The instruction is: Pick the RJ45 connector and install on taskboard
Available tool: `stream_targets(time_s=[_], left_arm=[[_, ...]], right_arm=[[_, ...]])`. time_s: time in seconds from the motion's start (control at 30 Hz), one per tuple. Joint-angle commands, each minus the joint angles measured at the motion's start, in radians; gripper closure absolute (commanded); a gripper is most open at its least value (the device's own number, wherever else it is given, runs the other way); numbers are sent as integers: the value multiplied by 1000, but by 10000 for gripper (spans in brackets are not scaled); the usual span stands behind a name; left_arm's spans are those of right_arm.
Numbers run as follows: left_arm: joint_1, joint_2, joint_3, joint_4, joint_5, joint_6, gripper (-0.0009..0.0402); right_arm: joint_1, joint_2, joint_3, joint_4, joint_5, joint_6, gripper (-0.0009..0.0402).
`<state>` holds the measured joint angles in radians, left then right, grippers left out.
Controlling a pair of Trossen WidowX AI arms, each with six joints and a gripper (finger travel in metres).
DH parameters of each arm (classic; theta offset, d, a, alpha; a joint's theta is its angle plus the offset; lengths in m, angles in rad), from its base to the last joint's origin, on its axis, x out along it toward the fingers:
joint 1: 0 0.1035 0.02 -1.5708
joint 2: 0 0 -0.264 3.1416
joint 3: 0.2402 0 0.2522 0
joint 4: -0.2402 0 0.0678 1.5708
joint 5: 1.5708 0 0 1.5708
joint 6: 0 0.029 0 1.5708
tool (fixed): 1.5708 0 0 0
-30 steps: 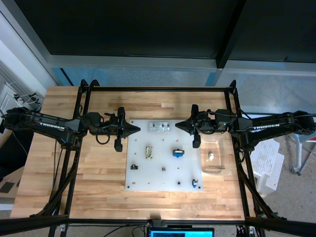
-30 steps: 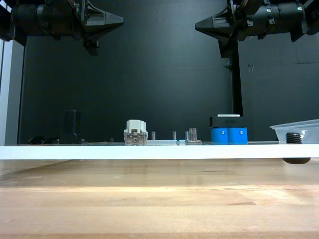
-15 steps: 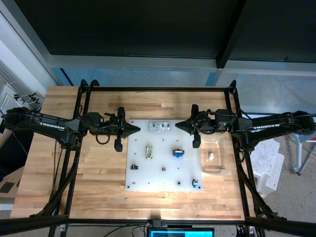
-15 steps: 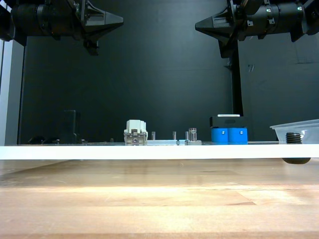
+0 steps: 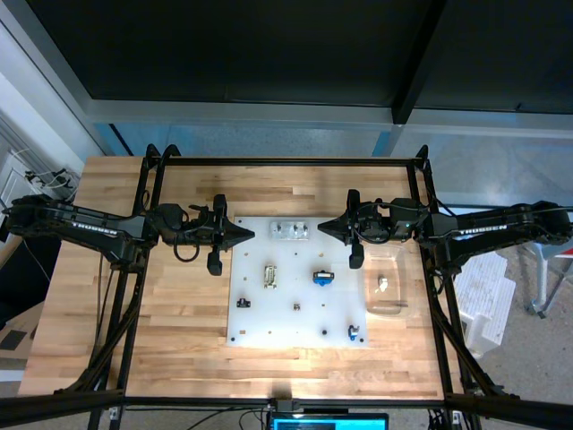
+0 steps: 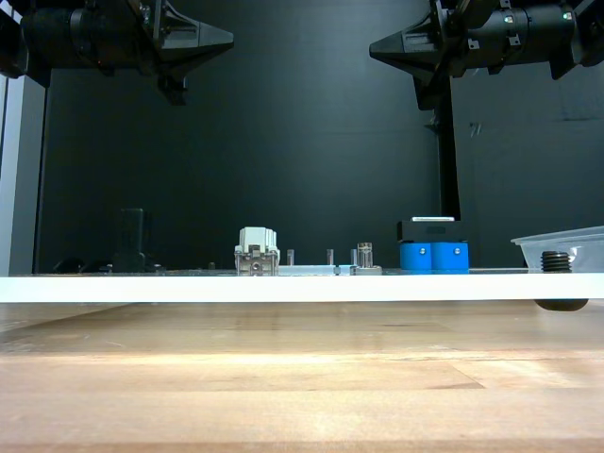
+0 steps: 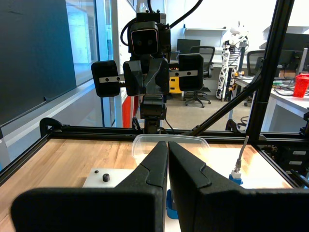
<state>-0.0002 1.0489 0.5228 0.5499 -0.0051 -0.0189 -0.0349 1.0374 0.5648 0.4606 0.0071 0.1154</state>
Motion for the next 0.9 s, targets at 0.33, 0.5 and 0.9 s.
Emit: stream_targets(time_s=[0.33,0.5,0.9], left_arm=[[0,0,0,0,0,0,393],[0,0,0,0,0,0,393],[0,0,0,0,0,0,393]], right_arm=[[0,0,0,0,0,0,393],[0,0,0,0,0,0,393],[0,0,0,0,0,0,393]])
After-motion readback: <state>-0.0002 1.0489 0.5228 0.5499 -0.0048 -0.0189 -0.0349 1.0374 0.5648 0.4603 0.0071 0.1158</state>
